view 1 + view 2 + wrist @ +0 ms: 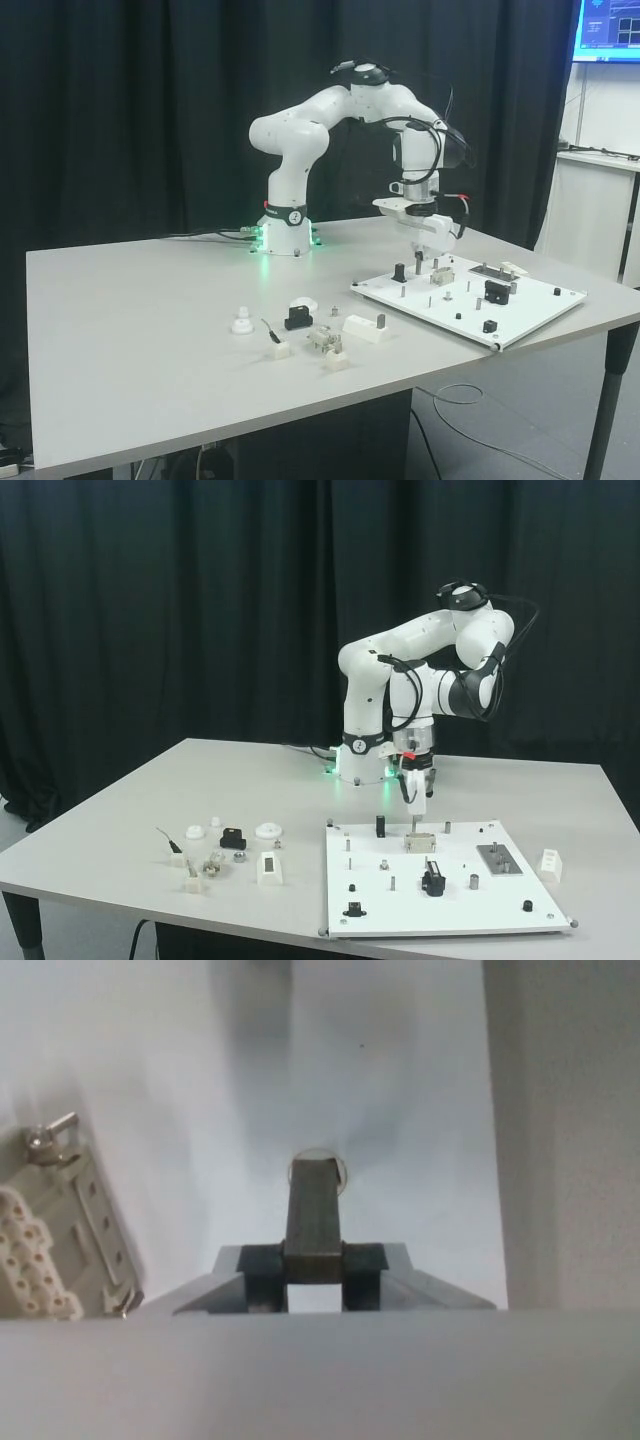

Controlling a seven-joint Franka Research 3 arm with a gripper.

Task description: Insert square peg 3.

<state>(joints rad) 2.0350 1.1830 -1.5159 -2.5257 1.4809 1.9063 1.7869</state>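
You've got the gripper (313, 1285) clenched on the square peg (313, 1210), held upright just above the white board (440, 905) near its back edge, with a multi-pin connector (50, 1250) on the board close by.

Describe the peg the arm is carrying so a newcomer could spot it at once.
Start at the white board on the grey table, in front of the white arm. Above its far half hangs the arm's hand, shut on a grey square peg that points down at the board. Unlike the small posts standing on the board, this peg is up off it, clamped between the two black fingers.
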